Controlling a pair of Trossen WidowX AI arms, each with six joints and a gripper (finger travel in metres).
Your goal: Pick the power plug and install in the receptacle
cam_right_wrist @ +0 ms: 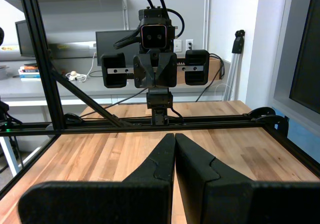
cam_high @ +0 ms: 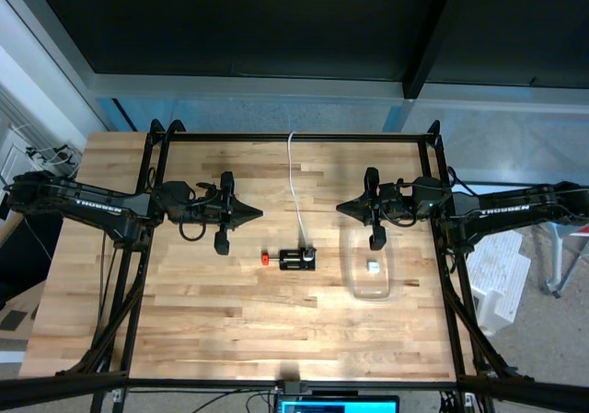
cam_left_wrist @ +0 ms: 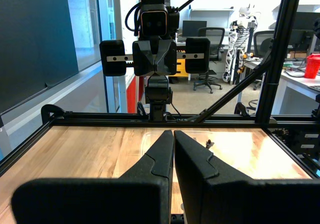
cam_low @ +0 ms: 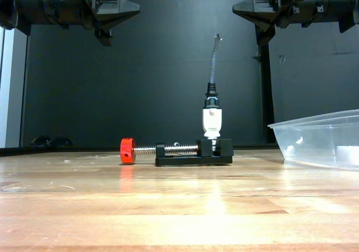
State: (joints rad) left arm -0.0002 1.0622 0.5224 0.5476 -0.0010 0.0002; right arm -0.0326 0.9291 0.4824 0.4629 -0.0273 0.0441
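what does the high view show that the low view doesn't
Only the high view: the white cable running to the far edge of the table, and a lit screen at the near edge. Only the low view: the receptacle standing upright in the vise, with the left hand and the right hand high above it. Both: the red knob, the clear tray, and the two hands shut, one either side of the vise.

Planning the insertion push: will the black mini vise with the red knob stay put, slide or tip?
The vise sits on bare wood table with no visible fastening, so a sideways push probably slides it. The receptacle stands tall above its low base, so it may tip. The left gripper and right gripper hang shut, high on either side.
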